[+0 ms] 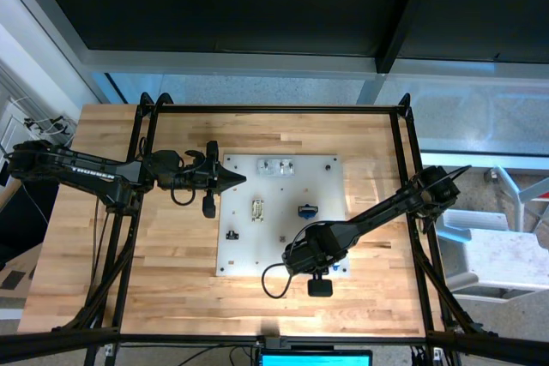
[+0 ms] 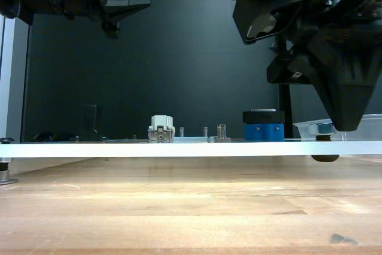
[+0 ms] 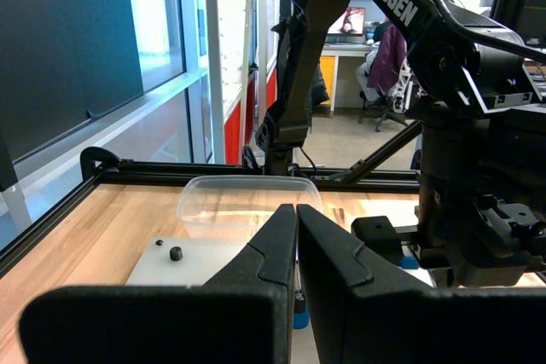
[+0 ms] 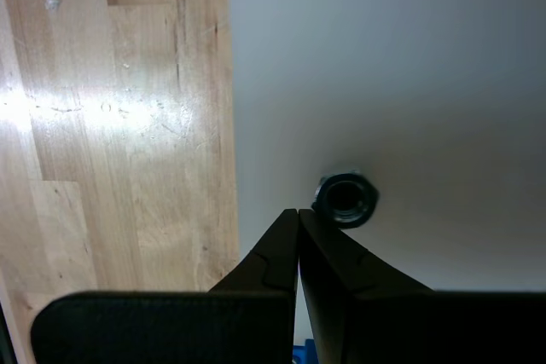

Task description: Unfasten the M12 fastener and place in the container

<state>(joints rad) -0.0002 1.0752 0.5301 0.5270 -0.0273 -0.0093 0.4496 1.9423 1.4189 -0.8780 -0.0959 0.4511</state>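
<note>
Right wrist view is giving me the M12 fastener (image 4: 345,199) sitting on its stud (image 2: 324,138) on the white board (image 4: 426,83), bore pointing straight up. The right gripper (image 4: 298,211) is hovering clenched and empty, tips just beside it, possibly grazing its rim. The left gripper (image 3: 296,209) is hanging closed above the board's far left.

i take the white board (image 1: 257,250) as my mark. the m12 nut (image 4: 345,200) sits on its stud (image 2: 325,138) near the board's near right edge, with the container (image 3: 247,202) by the right edge. the right gripper (image 4: 298,210) hangs just beside the nut, and the left gripper (image 1: 238,179) hovers above the board's far left part.
</note>
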